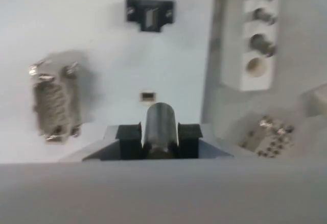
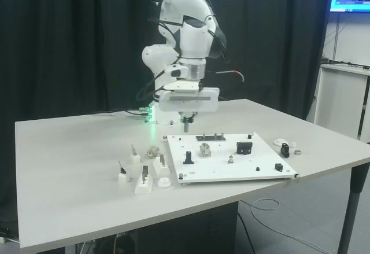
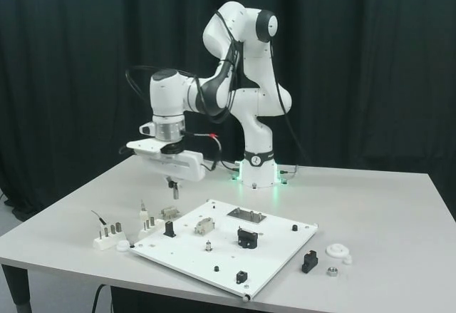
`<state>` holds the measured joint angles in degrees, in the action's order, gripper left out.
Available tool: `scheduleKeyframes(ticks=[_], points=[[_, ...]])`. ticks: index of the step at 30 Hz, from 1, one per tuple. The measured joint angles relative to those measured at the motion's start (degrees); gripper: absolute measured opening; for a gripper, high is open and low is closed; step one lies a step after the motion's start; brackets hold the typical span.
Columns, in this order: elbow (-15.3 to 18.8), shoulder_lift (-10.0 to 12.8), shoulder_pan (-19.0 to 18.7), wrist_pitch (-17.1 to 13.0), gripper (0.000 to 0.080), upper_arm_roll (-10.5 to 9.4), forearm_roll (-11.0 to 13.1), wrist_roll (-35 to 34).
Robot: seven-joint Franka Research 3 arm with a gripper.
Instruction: Insert round peg 4.
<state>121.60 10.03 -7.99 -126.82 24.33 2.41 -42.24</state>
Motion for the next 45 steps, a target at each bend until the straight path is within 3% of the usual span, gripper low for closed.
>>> scheduleKeyframes(ticks=[10,24,45], points=[[1.7,-0.1,-4.3,0.1,0.0147,-0.09,0.0,-3.2],[2.9,-0.8,-7.4,0.1,0.0147,-0.23,-0.5,-14.1],[6.8,-3.1,-15.5,-2.7,0.0147,-3.19,-0.2,-26.9]])
